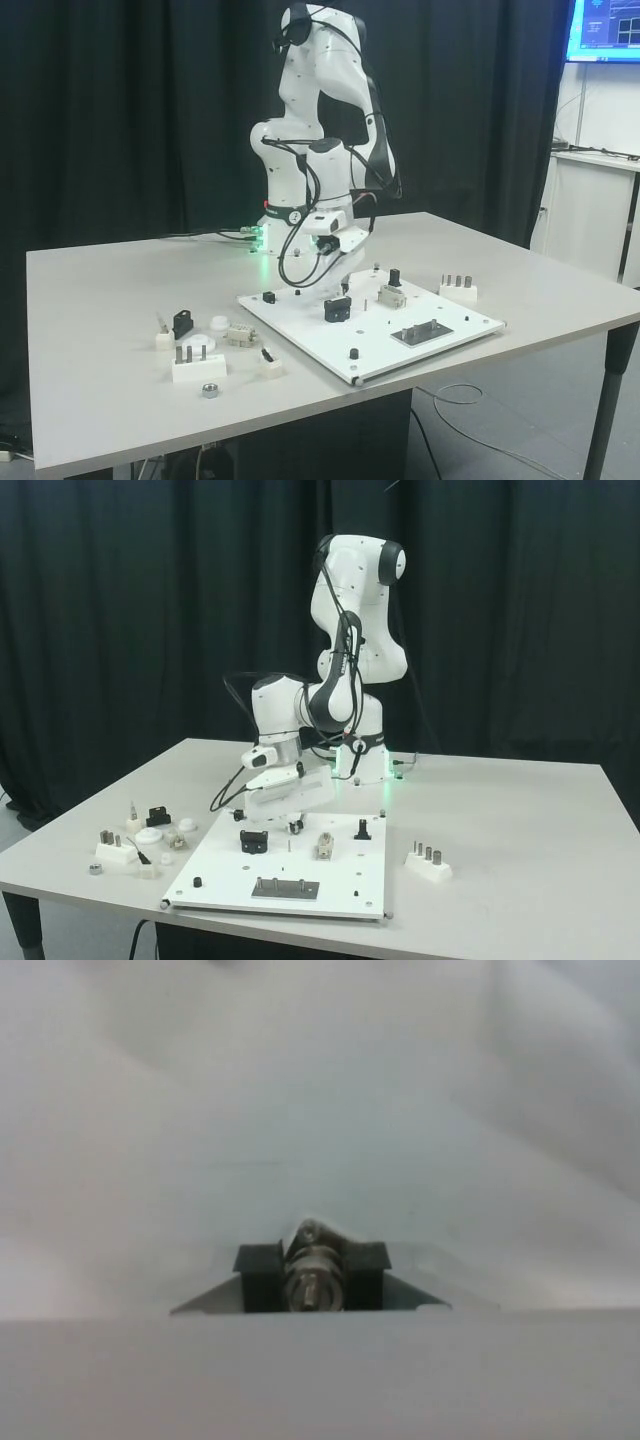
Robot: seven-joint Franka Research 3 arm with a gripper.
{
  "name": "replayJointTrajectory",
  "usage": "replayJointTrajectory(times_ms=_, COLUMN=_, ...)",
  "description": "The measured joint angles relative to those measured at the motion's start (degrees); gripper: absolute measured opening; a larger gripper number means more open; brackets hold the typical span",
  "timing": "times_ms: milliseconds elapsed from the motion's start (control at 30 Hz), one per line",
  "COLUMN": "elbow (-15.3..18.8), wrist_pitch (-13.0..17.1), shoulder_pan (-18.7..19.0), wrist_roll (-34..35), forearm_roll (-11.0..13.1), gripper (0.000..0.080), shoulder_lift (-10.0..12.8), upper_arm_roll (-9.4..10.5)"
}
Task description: Insert BNC.
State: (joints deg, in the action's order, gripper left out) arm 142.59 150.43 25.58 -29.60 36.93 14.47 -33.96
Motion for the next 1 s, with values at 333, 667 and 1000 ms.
replayJointTrajectory(times_ms=333, elbow=1.0, wrist_pitch=2.1, shoulder_pan=0.7, wrist_roll=6.0, forearm_roll=0.1, gripper=0.0121, shoulder_lift=-0.5, upper_arm_roll=-0.07)
replayJointTrajectory(times_ms=667, elbow=1.6, wrist_pitch=3.6, shoulder_pan=1.5, wrist_roll=18.5, forearm_roll=0.1, gripper=0.0121, shoulder_lift=-0.6, upper_arm_roll=-0.22)
replayJointTrajectory(times_ms=1000, elbow=2.2, wrist_pitch=5.0, shoulder_pan=2.2, wrist_roll=27.8, forearm_roll=0.1, gripper=0.0121, shoulder_lift=-0.8, upper_arm_roll=-0.46)
